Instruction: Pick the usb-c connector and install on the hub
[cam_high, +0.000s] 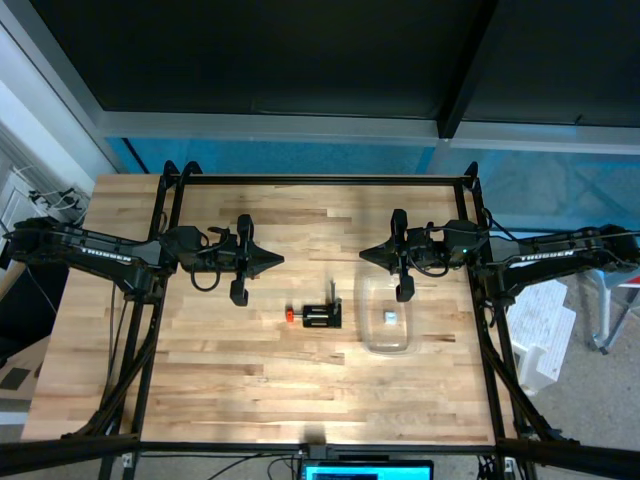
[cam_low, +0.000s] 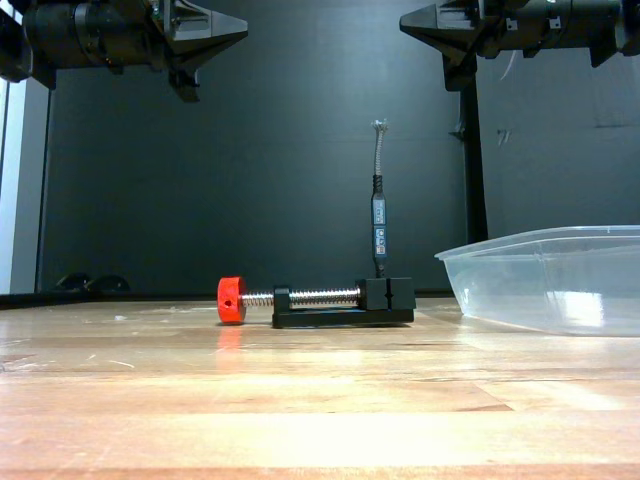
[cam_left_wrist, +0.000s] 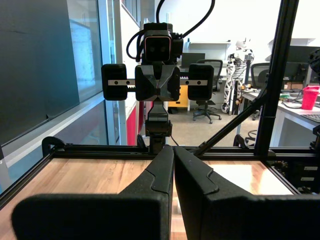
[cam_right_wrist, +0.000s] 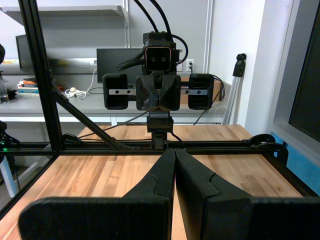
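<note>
The black USB-C connector (cam_low: 379, 226) stands upright on the tab held by the black vise (cam_low: 345, 303), with nothing holding it. Its grey braided cable (cam_low: 378, 150) rises straight up from it. The vise (cam_high: 320, 317), with its red knob (cam_low: 231, 300), lies on the bare table. My left gripper (cam_high: 278, 260) hangs high over the table's left half, shut and holding nothing, fingers (cam_left_wrist: 162, 167) pressed together. My right gripper (cam_high: 365, 255) hangs high at the right, above the tray's far edge, also shut and holding nothing, its fingers (cam_right_wrist: 165, 170) closed.
A clear plastic tray (cam_high: 372, 335) sits right of the vise with a white block (cam_high: 391, 317) in it and nothing dark on the block. In the low view the tray (cam_low: 545, 275) shows no cable rising from it. A black frame borders the table.
</note>
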